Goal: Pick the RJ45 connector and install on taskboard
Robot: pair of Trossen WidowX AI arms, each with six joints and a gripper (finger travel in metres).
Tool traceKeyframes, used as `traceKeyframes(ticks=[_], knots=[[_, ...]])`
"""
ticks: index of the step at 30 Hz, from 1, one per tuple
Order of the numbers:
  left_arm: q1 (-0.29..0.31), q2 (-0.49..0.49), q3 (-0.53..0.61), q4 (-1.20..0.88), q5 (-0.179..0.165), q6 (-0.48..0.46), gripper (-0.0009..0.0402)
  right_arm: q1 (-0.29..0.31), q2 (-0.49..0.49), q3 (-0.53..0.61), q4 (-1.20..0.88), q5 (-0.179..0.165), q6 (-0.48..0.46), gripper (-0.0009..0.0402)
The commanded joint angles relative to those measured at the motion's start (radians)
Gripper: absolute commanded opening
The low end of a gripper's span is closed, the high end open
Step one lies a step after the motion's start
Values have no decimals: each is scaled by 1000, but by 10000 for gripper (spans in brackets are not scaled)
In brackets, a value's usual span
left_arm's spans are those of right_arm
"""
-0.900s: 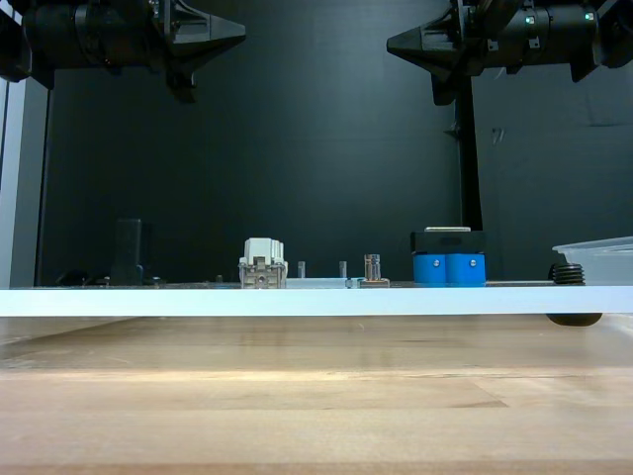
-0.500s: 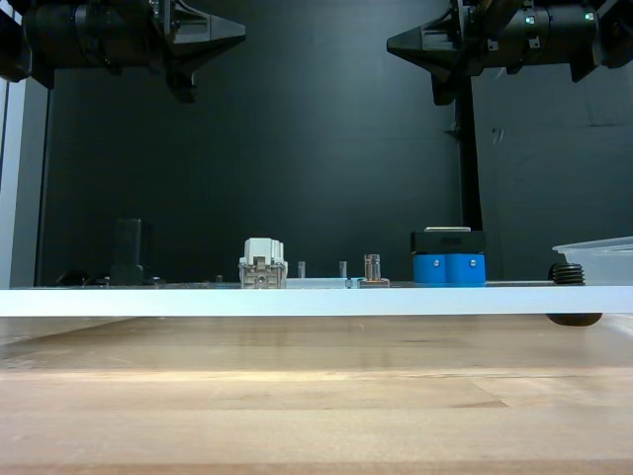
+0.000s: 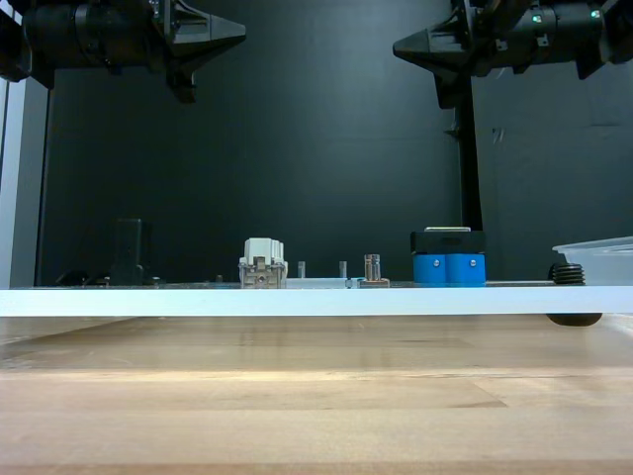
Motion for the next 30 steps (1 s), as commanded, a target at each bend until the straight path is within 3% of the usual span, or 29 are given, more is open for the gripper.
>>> traceKeyframes(ticks=[1, 15, 30], knots=[[0, 0, 0, 0, 0, 0, 0, 0, -19, 38, -114, 2, 0, 0], [0, 0, 0, 0, 0, 0, 0, 4, -24, 285, -714, 2, 26, 0], [0, 0, 0, 0, 0, 0, 0, 46, -40, 349, -1177, 1, 87, 0]])
